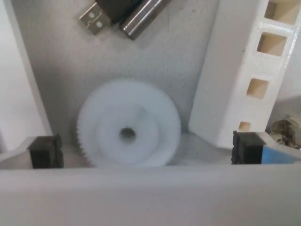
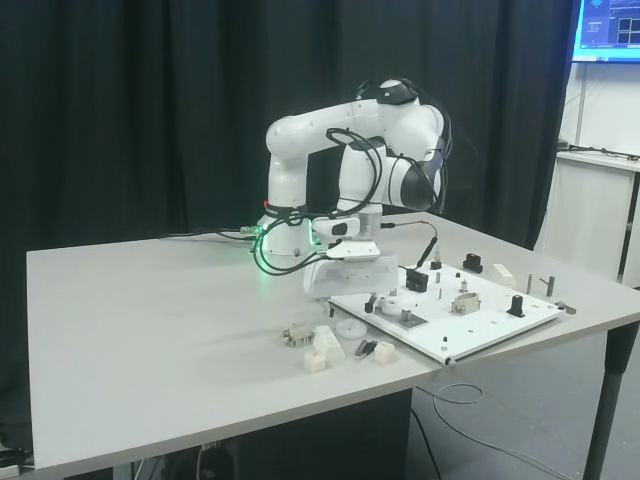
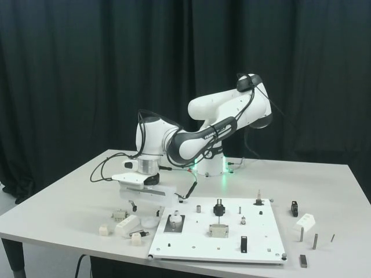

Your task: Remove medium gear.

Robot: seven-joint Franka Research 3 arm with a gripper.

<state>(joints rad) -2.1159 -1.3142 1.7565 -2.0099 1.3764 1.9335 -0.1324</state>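
Jaws (image 1: 145,150): mine, spread wide apart, gripping nothing; my two black fingertips (image 1: 45,151) stand clear on either side of the gear.
Medium gear (image 1: 128,123): white, toothed, lying flat on the grey tabletop (image 2: 150,310), between my fingertips, touching neither.
White block (image 1: 235,70): just beside the gear, with square holes along one face.
USB plug (image 1: 96,18): near the gear, beyond it from me.
White board (image 3: 261,240): beside the gear.

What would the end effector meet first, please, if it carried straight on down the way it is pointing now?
Most likely the white gear, lying flat on the grey table between the open end effector fingertips. How far it sits below them is unclear.
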